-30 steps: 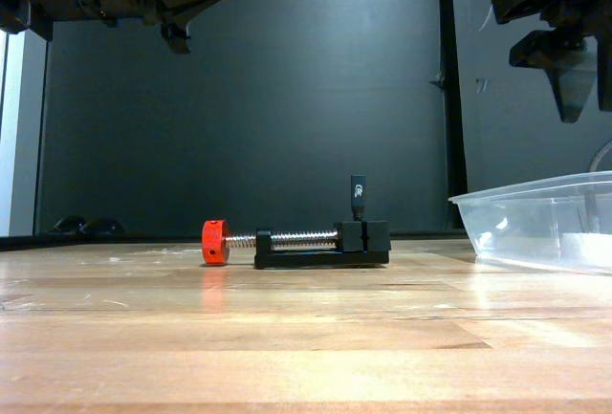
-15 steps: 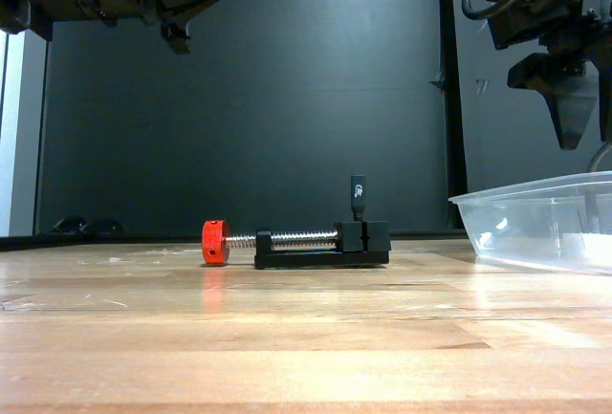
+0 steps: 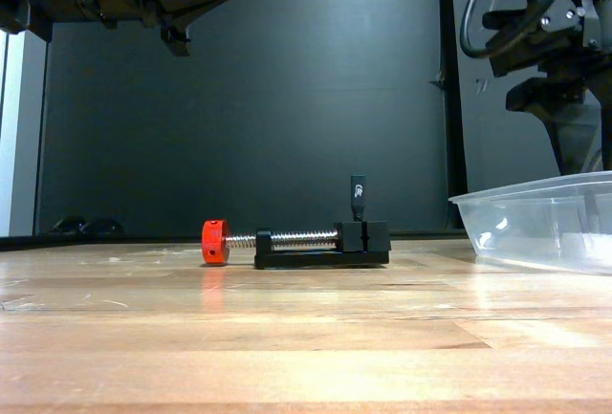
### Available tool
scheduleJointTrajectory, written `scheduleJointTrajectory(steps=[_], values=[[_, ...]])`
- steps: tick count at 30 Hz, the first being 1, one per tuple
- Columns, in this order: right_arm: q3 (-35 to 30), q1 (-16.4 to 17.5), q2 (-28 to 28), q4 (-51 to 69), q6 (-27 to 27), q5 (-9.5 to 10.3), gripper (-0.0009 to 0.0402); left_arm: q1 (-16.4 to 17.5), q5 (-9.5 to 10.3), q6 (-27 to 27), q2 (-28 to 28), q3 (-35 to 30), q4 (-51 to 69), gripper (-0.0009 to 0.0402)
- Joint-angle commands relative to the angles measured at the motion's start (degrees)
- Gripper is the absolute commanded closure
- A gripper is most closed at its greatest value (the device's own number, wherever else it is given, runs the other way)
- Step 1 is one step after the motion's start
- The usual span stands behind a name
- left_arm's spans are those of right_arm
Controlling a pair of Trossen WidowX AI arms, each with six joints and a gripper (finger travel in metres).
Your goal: Pick the USB-C connector and install on taskboard
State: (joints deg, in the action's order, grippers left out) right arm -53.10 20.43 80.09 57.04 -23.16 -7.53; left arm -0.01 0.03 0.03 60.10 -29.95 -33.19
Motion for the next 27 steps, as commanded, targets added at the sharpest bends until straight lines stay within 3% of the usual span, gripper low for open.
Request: scheduleJointTrajectory(steps=[1,27], values=[[0.96,0.04,-0.07,-1.01,0.07,0.09,0.0169,0.02,0.00,0.00,0.02,0.00,-0.07,0.0393],[5.07,-0.17,-0.07,-6.62,1.14,0.02,0.0171,0.00,0.00,0.00,0.02,0.00,-0.09,0.0393]])
